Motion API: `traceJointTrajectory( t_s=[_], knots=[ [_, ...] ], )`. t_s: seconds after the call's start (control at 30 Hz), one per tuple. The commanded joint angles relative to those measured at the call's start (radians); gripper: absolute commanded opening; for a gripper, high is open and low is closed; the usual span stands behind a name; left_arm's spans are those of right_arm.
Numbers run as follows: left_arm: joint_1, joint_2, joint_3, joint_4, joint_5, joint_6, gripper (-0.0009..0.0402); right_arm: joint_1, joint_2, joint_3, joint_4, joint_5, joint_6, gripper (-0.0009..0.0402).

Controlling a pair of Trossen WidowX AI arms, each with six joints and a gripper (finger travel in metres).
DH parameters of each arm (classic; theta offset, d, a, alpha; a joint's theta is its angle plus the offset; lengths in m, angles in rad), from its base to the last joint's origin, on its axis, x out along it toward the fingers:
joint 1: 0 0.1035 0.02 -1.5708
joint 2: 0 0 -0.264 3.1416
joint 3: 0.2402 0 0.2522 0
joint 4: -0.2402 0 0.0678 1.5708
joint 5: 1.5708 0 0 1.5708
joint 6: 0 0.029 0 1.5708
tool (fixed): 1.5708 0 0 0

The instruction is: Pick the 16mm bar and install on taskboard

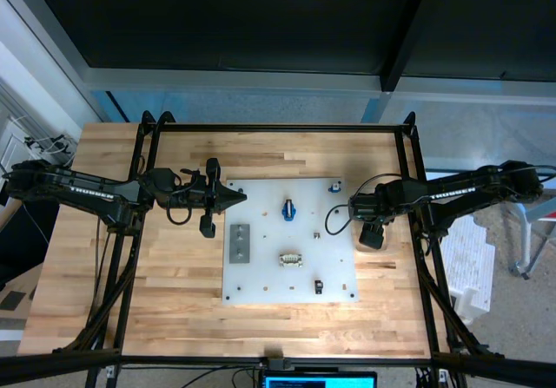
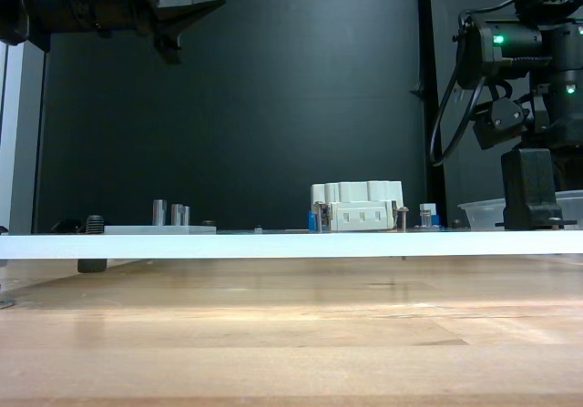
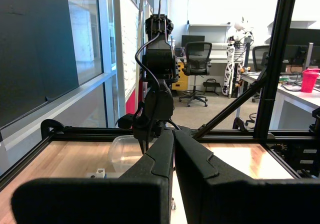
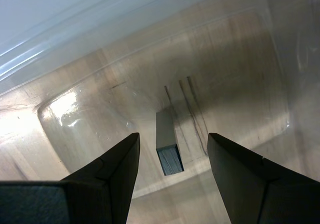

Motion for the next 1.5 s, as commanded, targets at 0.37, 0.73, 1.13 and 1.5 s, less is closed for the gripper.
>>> traceJointTrajectory(
  t_s=[0.37,0.73,1.13,1.5],
  knots=[
    [0.0,0.0,0.0,0.0,0.0,0.0,0.0,0.0,-0.002,0.0,-0.003,0.0,0.0,0.0081],
    [0.0,0.0,0.0,0.0,0.0,0.0,0.0,-0.001,-0.002,0.003,-0.004,-0.001,0.0,0.0002],
    [0.0,0.0,0.0,0.0,0.0,0.0,0.0,0.003,-0.034,0.06,-0.072,-0.008,0.0,0.0],
    [0.0,0.0,0.0,0.0,0.0,0.0,0.0,0.023,-0.035,0.252,-0.236,-0.008,-0.003,0.0]
  ],
)
